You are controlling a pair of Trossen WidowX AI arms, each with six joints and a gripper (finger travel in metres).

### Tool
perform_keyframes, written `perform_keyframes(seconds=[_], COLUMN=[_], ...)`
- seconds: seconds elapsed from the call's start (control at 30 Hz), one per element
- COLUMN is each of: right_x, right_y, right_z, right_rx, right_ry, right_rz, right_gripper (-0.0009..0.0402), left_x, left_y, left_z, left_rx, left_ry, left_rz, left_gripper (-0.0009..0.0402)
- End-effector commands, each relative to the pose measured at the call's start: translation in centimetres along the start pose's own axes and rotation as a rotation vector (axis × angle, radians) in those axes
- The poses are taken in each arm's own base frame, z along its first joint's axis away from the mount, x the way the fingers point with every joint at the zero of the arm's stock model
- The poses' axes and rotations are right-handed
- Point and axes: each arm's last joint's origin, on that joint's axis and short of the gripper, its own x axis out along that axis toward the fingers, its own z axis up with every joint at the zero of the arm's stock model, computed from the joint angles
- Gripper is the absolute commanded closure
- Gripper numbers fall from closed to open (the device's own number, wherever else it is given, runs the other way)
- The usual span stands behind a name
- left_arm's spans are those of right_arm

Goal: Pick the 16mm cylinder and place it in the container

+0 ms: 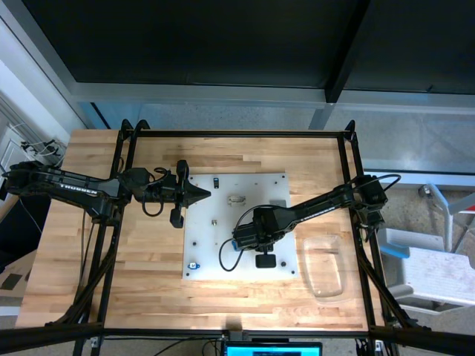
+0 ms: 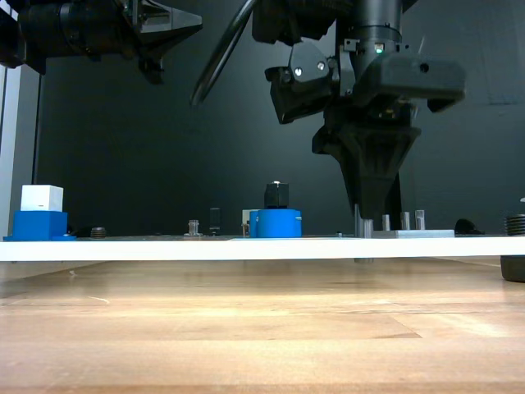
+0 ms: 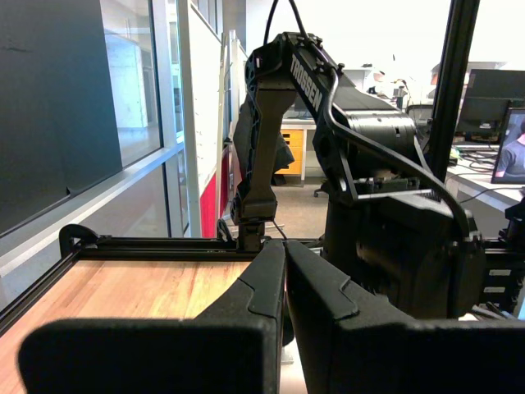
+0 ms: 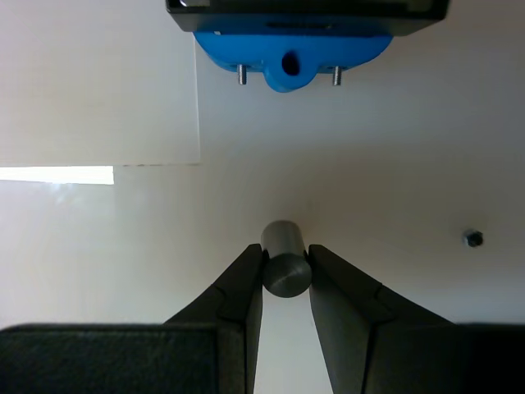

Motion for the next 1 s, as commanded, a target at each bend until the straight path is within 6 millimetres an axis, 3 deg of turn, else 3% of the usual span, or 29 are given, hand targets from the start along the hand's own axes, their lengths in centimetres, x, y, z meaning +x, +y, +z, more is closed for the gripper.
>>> perform_keyframes(seconds=[0.03, 1.0], right_x=[-0.5, -7.1], right_y=[-0.1, -0.5], right_z=[0.0, -2.3], right_rx=[0.002, 0.149], right_ry=[-0.014, -0.116], right_rz=[0.003, 0.084], right_gripper=[0.0366, 0.0366], left_x=[0.0, 0.0], left_y=[0.0, 0.0], left_z=[0.0, 0.0], left_rx=[0.000, 0.000], left_ry=[0.000, 0.000], left_rz=[0.000, 0.000], left_gripper=[0.0393, 0.0393])
